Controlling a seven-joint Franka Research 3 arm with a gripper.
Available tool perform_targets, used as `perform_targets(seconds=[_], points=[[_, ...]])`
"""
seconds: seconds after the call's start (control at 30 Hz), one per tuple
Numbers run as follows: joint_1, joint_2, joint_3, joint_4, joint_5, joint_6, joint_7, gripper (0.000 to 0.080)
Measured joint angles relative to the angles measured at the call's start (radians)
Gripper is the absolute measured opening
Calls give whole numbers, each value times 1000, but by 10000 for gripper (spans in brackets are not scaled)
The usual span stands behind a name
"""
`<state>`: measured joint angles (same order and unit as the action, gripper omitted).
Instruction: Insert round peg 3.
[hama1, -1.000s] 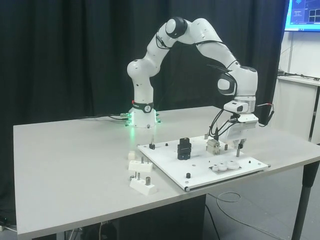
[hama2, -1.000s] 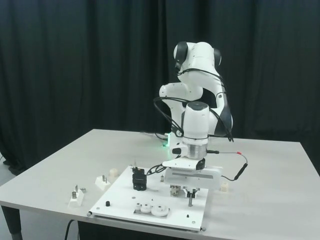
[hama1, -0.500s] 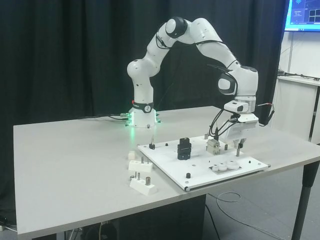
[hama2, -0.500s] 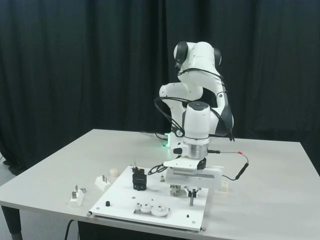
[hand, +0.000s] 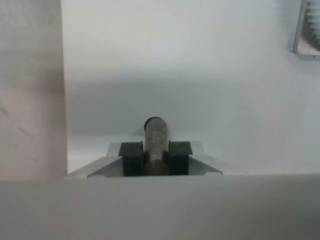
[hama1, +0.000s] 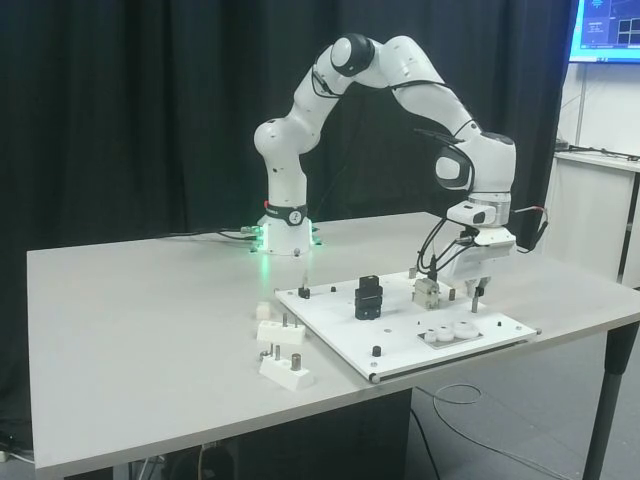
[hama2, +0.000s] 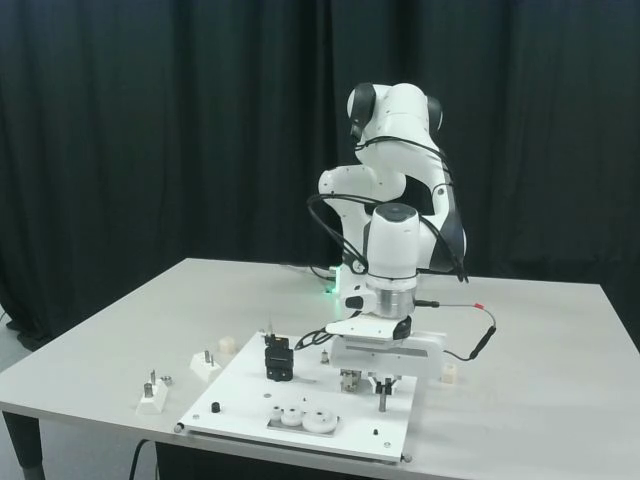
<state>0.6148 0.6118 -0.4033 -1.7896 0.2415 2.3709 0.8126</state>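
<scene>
Gripper (hand: 155, 162): black pads (hand: 131, 156) clamped on the peg (hand: 154, 142), one on each side. Peg: grey, upright, held just above the white board (hama1: 400, 340).

Board, first room view:
- black block (hama1: 368, 298) near centre;
- grey-white fixture (hama1: 427, 293) at 3 o'clock of the block, just beside the gripper;
- white gears (hama1: 450, 335) at the board's 5 o'clock.

Grey table (hama1: 140, 330): small white blocks (hama1: 282, 360) off the board's 9 o'clock edge.

Black curtain (hama1: 130, 110) hangs floor-length behind the grey desk (hama1: 130, 330), filling the backdrop in both room views. Lit monitor (hama1: 604, 30) at upper corner, white cabinet (hama1: 592, 205) beneath it. Grey floor (hama1: 520, 440) with a loose cable (hama1: 455, 400).
</scene>
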Motion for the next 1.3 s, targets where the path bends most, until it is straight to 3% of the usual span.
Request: perform_targets(seconds=[1.27, 1.3], points=[[1, 9, 4, 1, 0, 16, 0, 103], [1, 9, 4, 1, 0, 15, -1, 195]])
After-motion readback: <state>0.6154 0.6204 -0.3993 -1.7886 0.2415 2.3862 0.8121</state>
